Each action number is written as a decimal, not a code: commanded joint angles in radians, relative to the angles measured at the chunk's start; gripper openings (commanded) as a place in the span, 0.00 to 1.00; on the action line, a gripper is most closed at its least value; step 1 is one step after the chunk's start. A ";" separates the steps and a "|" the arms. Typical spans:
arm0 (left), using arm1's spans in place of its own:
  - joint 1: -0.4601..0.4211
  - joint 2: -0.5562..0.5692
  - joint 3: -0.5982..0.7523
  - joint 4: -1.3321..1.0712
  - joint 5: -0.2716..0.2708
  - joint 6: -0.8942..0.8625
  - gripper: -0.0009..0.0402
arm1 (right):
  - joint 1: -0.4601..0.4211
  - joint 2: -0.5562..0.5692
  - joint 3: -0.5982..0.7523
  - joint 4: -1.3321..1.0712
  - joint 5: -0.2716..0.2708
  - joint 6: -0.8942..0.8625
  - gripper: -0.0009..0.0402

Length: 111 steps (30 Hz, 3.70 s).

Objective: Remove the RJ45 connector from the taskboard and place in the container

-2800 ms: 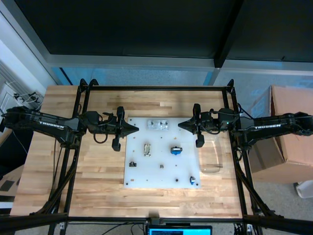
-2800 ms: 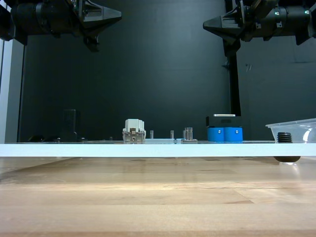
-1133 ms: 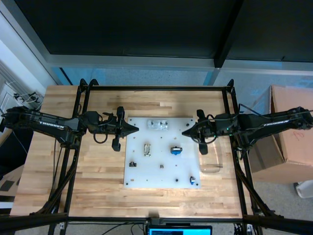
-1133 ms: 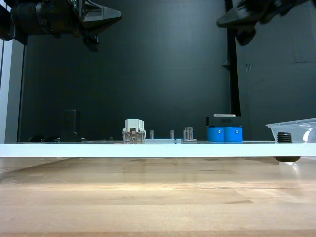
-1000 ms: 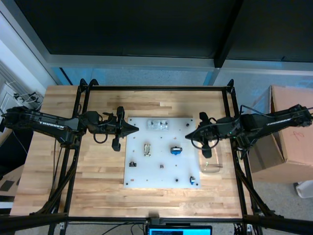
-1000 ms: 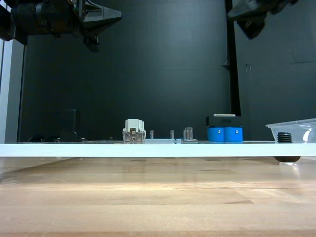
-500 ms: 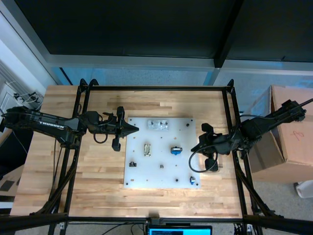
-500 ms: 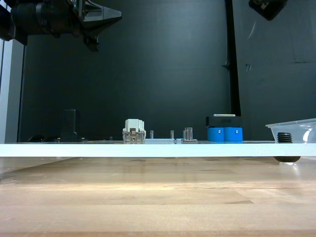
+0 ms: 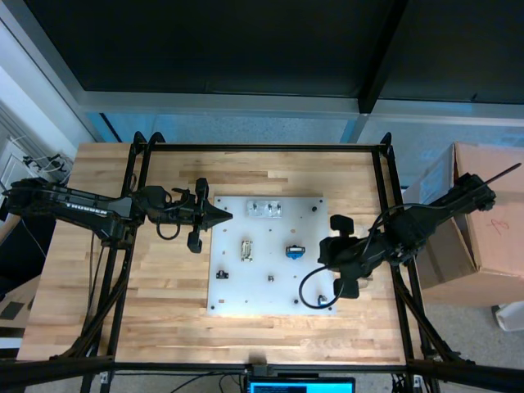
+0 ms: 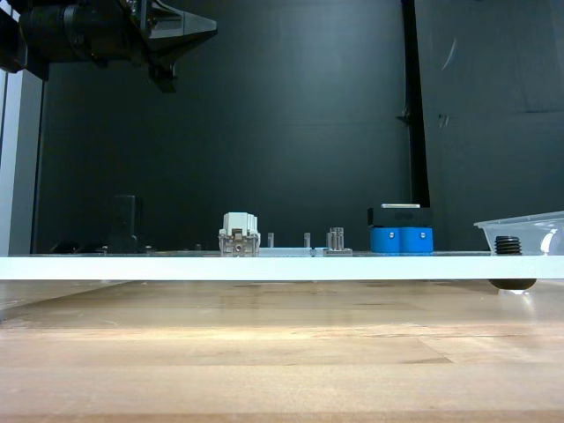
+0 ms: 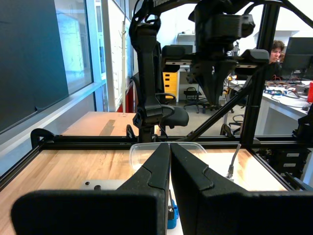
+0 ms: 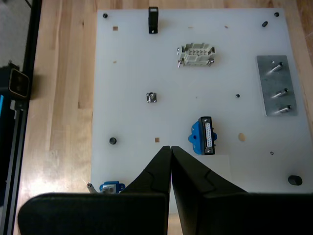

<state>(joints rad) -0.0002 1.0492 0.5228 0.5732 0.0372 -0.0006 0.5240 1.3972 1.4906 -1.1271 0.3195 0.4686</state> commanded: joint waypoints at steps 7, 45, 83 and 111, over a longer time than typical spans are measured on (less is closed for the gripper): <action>0.000 0.000 0.000 0.000 0.000 0.000 0.02 | 0.008 0.053 0.055 -0.036 -0.032 -0.001 0.02; 0.000 0.000 0.000 0.000 0.000 0.000 0.02 | 0.079 0.053 -0.093 -0.114 -0.138 -0.004 0.50; 0.000 0.000 0.000 0.000 0.000 0.000 0.02 | 0.124 0.211 -0.206 0.022 -0.166 -0.004 0.58; 0.000 0.000 0.000 0.000 0.000 0.000 0.02 | 0.142 0.296 -0.206 0.101 -0.190 -0.001 0.58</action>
<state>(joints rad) -0.0002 1.0489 0.5224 0.5728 0.0372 -0.0002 0.6651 1.6909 1.2846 -1.0298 0.1284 0.4667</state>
